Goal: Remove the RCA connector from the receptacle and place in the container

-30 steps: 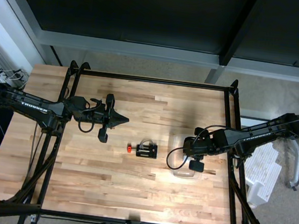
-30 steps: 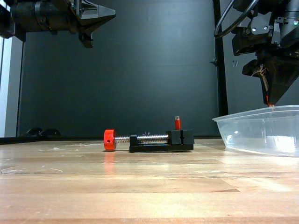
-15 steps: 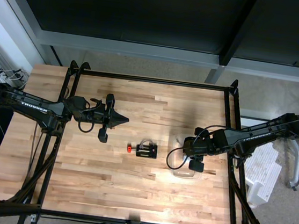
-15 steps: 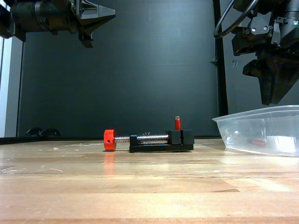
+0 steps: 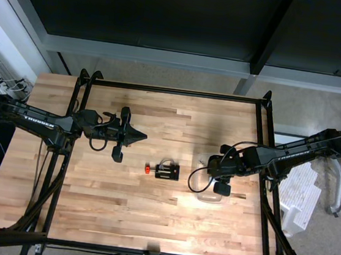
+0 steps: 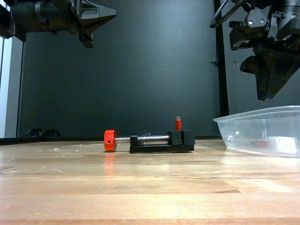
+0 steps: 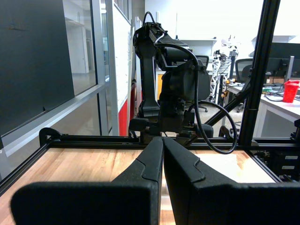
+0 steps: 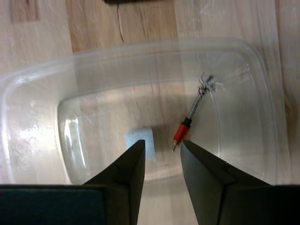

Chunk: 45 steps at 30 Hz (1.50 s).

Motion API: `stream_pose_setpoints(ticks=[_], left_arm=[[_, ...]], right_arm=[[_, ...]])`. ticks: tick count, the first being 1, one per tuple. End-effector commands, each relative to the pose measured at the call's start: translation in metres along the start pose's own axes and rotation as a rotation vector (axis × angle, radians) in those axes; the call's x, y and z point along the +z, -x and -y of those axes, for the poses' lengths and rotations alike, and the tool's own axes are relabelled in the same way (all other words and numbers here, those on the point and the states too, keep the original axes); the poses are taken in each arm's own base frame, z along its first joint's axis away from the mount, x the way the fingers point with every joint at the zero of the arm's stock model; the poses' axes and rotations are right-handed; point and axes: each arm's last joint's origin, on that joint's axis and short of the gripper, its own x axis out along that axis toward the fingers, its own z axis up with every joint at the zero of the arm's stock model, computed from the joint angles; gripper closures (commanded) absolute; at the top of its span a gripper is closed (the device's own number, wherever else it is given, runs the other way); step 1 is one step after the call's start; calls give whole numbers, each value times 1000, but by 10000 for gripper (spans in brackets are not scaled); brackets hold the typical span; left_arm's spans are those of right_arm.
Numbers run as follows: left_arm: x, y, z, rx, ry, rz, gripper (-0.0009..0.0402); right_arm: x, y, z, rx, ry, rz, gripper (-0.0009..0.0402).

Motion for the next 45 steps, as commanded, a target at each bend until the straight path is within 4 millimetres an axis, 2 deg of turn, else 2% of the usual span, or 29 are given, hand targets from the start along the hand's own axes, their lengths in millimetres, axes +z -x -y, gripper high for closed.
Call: stream_pose_setpoints(ticks=[1,3,7,12,22,27,33,38,45], left_arm=[[0,0,0,0,0,0,393],[0,0,0,0,0,0,393],[0,0,0,0,0,0,393],[0,0,0,0,0,0,393],[0,0,0,0,0,0,393],[0,0,0,0,0,0,393],[0,0,0,0,0,0,393],[0,0,0,0,0,0,393],[0,0,0,0,0,0,393]], right_arm=[[5,6,-1,32,-7,83,350],[10,13,0,60,-3,165,394],[21,30,5,111,-51,349,382],[34,47,13,139,-42,549,393],[60,68,26,73,29,642,393],[72,80,32,45,30,613,393],[85,84,32,41,100,647,393],[92,81,45,173,150,732,393],[98,78,51,132,126,884,393]])
